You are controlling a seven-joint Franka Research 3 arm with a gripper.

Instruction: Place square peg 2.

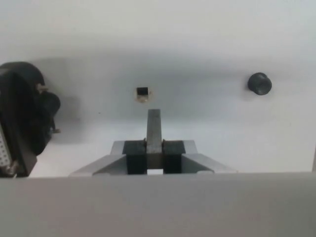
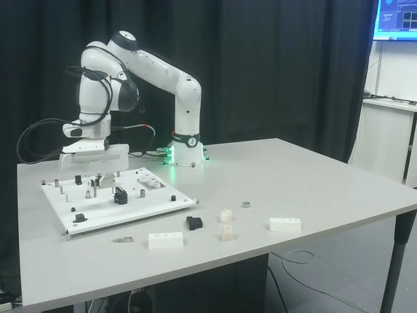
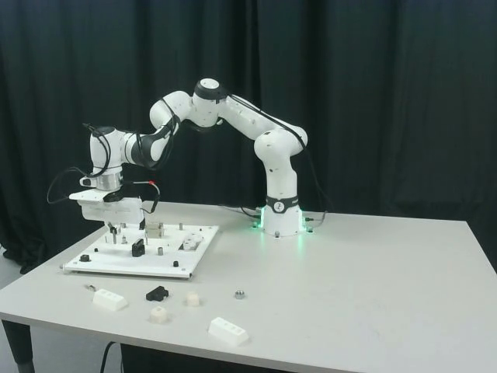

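- Gripper [image 1: 154,157] poised over the white board [image 2: 156,205], pointing down; its fingers are drawn in narrow and clamp the square peg [image 1: 153,131], a grey bar standing upright between the black pads [image 1: 134,157].
- Wrist view: peg's free end hangs above the board, not touching so far as can be told. A small square hole [image 1: 142,92] lies just beyond the peg tip, near but not under it.
- Same view: a black round knob [image 1: 259,84] sits on the board well apart from the hole; a large black fixture [image 1: 22,116] stands at the opposite edge.
- First room view: arm [image 2: 140,65] reaches from its base [image 2: 184,151], at 12 o'clock on the grey table [image 2: 293,176], over to the board at 9 o'clock. Green light at the base.
- Loose on the table toward 6 o'clock: white block [image 2: 165,240], black part [image 2: 193,222], two small white pieces [image 2: 226,215], another white block [image 2: 284,224].
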